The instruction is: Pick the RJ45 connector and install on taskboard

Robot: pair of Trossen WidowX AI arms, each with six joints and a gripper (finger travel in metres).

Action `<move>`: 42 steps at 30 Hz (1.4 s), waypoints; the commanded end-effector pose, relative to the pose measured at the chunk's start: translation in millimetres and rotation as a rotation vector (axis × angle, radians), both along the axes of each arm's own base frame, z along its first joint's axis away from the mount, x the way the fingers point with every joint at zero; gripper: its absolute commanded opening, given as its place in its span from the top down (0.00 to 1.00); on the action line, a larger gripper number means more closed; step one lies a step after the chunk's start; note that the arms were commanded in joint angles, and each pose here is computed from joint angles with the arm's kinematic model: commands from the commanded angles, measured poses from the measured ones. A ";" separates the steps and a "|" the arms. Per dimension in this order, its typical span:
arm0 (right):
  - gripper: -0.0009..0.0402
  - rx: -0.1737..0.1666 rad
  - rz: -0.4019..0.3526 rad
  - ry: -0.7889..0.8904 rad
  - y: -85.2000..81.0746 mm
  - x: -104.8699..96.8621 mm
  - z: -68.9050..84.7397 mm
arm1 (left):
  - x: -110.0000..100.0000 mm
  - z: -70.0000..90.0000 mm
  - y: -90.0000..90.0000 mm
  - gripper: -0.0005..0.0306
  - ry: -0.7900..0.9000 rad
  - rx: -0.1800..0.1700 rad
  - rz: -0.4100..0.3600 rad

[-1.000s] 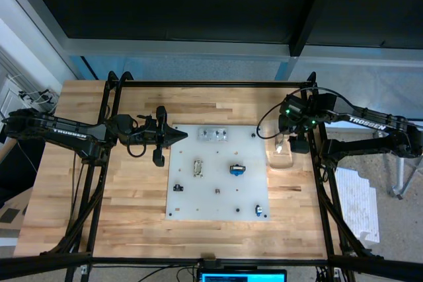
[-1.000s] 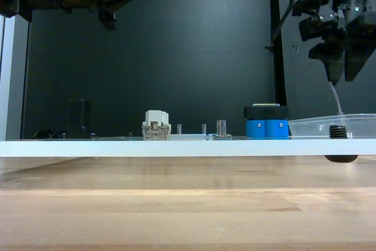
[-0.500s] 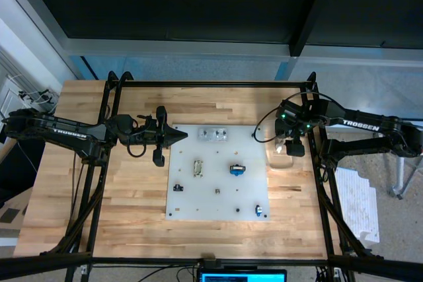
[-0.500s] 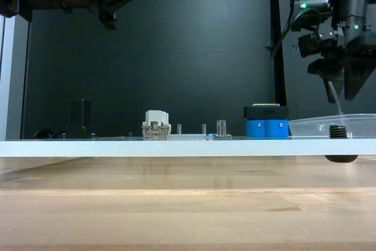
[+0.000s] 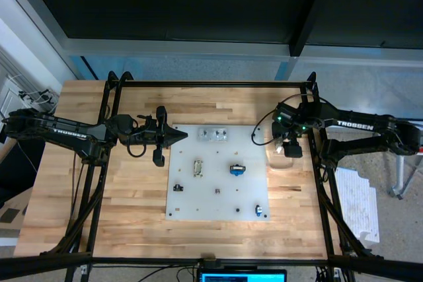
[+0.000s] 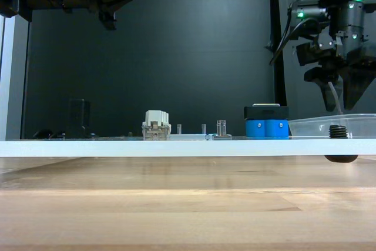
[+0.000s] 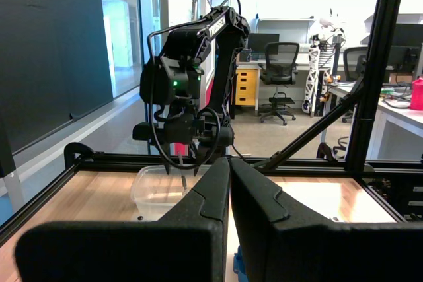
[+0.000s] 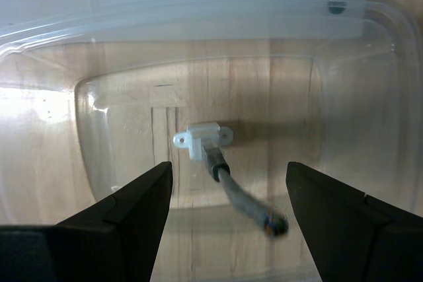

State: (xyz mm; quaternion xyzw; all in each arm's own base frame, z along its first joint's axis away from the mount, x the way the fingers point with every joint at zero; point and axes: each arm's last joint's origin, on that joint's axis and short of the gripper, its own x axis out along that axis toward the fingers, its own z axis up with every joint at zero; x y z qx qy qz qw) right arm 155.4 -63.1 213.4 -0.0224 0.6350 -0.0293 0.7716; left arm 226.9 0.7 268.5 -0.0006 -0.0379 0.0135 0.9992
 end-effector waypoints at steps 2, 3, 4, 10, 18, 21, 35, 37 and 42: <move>0.39 0.005 0.001 0.011 -0.5 1.4 -4.9 | 0.0 0.0 0.0 0.98 0.000 0.000 0.000; 0.39 0.005 0.002 0.012 -0.4 1.1 -6.3 | 0.0 0.0 0.0 0.98 0.000 0.000 0.000; 0.39 0.005 0.006 0.014 -0.1 0.7 -7.9 | 0.0 0.0 0.1 0.98 0.000 0.000 0.000; 0.40 0.017 0.050 0.018 1.1 -0.3 -11.0 | 0.0 0.0 0.0 0.98 0.000 0.000 0.000; 0.48 0.038 0.084 0.001 2.9 0.3 -15.0 | 0.0 0.0 0.0 0.98 0.000 0.000 0.000; 0.52 0.038 0.085 0.000 3.0 0.5 -15.0 | 0.0 0.0 0.0 0.98 0.000 0.000 0.000; 0.66 0.029 0.085 0.003 3.3 -0.1 -16.3 | 0.0 0.0 0.0 0.98 0.000 0.000 0.000; 0.69 0.030 0.085 0.005 3.4 -0.3 -16.1 | 0.0 0.0 0.1 0.98 0.000 0.000 0.000; 0.78 0.032 0.086 0.008 3.5 -0.4 -15.0 | 0.0 0.0 0.0 0.98 0.000 0.000 0.000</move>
